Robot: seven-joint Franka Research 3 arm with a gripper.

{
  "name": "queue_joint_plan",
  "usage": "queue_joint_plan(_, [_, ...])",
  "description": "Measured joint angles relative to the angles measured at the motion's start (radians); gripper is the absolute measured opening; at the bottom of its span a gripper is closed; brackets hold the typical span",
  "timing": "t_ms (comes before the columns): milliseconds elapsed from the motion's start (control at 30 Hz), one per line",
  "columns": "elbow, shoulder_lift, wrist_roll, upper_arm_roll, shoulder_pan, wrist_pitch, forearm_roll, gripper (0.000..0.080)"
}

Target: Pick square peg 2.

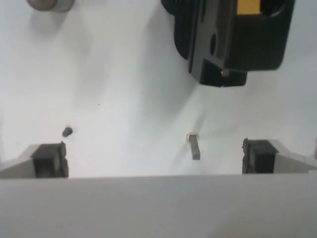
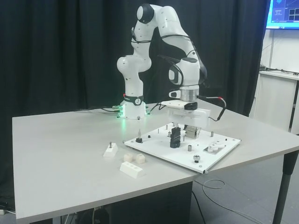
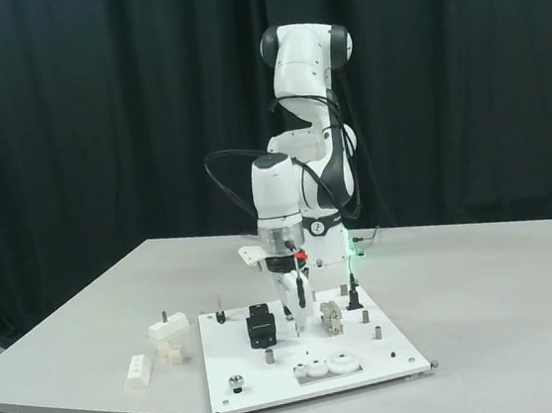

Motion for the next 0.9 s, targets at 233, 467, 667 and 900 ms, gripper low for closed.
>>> queue_joint_plan(233, [0.025,-0.027,0.045,-0.006,0.000,-0.072,-0.063,0.0797])
queue_joint_plan(467, [0.047,-0.041,0.084,-0.007,0.000,-0.129,-0.110,0.0800])
queue_joint_plan(667, [0.059,-0.047,0.100,-0.007,0.000,-0.156,-0.128,0.0800])
queue_joint_plan(900, [0.068,-0.050,0.109,-0.007,0.000,-0.174,-0.136,0.0800])
